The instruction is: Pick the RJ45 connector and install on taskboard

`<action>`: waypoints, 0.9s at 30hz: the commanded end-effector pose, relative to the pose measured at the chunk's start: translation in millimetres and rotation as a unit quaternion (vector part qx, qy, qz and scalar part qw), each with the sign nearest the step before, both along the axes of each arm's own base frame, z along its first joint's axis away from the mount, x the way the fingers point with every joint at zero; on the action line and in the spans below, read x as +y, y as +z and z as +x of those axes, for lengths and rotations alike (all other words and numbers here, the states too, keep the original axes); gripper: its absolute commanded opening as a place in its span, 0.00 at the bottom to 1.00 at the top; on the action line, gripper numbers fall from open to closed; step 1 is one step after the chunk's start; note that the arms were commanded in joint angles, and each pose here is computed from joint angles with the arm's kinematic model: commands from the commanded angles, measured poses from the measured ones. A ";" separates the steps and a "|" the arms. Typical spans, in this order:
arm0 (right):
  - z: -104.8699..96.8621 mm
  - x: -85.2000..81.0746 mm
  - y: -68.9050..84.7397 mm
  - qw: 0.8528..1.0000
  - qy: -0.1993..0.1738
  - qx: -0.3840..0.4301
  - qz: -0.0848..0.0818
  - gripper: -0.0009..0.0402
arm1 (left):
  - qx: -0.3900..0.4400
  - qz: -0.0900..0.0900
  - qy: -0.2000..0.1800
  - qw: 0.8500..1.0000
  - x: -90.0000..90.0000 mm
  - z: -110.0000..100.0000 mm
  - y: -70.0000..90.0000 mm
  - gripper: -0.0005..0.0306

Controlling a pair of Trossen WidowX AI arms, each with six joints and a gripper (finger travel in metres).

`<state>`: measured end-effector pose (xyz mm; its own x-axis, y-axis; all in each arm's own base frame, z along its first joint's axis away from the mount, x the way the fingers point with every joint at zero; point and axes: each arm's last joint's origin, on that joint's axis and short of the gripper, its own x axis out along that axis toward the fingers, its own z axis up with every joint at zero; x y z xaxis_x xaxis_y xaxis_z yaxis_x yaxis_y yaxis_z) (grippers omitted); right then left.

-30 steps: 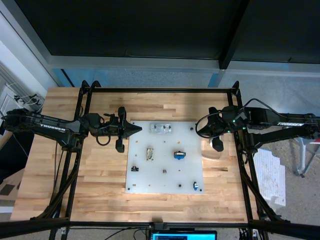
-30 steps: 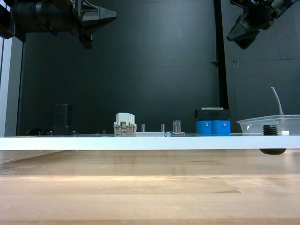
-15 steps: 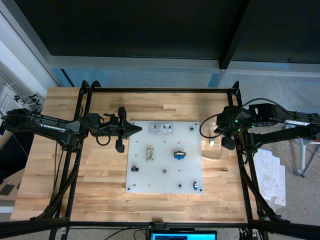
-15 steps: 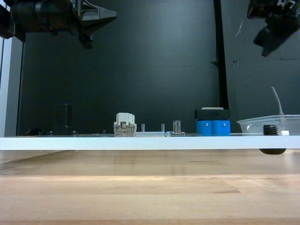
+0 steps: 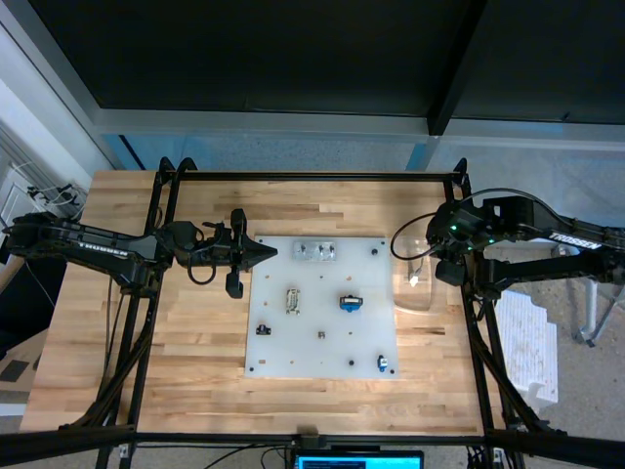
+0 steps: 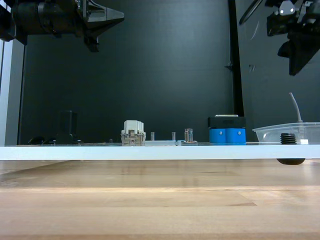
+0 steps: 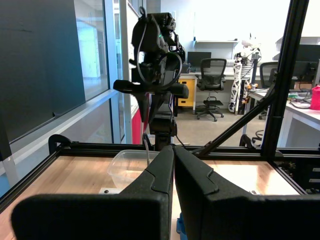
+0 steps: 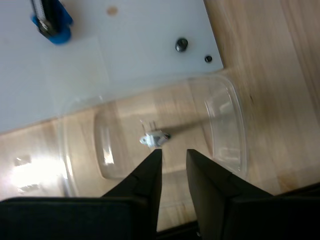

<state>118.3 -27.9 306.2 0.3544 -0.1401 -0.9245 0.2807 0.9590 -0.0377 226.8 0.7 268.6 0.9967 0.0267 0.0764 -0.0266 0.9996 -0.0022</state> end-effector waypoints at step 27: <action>36.1 -11.7 -72.6 0.994 0.007 0.102 0.024 0.47 | 0.000 0.000 0.000 1.000 0.0 0.0 0.0 0.02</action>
<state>153.2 -39.6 235.9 0.1662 -0.0919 -0.9818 0.2640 0.9635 -0.0455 226.8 0.7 268.6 0.9967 0.0267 0.0760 -0.0266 0.9996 -0.0022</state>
